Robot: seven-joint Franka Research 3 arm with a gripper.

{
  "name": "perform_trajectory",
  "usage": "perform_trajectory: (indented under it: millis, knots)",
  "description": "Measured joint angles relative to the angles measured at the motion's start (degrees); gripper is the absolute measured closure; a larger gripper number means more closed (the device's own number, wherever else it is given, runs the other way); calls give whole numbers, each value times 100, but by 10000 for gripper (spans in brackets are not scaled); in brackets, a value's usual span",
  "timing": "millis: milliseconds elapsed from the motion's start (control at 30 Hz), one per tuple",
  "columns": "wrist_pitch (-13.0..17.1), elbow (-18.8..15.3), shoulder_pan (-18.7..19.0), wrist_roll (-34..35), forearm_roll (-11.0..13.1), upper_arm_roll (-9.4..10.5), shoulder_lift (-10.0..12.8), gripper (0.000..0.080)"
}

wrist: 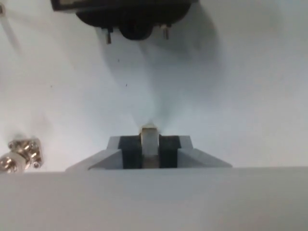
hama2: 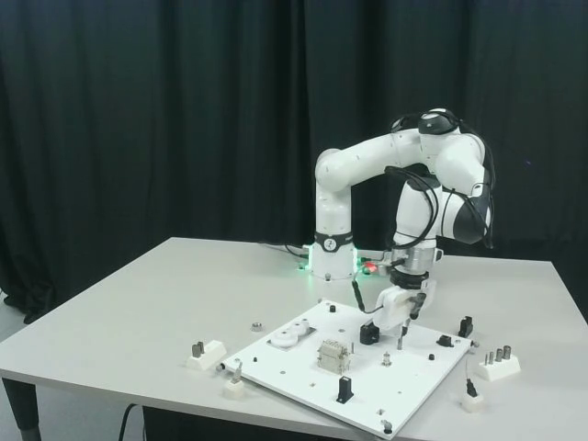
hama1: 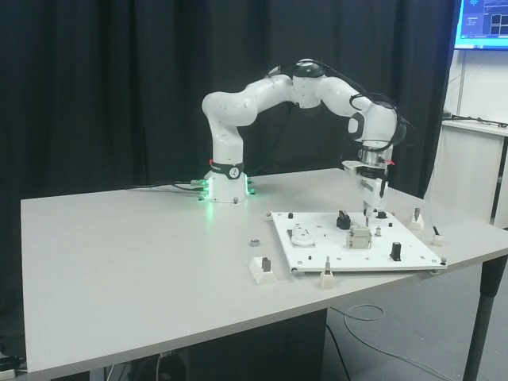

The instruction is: Insert square peg 2.

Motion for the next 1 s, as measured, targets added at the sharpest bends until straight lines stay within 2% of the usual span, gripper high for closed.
perform_trajectory:
  millis: [467,700,733,900,933,1000]
  knots:
    - [63,28,2,-44,-1,15,1,731]
    - [190,5,1,-208,-27,-2,1,731]
    - [190,1,2,-224,-28,-11,1,455]
    - [182,-22,2,-317,-54,-74,24,455]
    - [176,-26,2,-322,-60,-90,29,159]
    - [156,-34,2,-334,-78,-128,36,159]
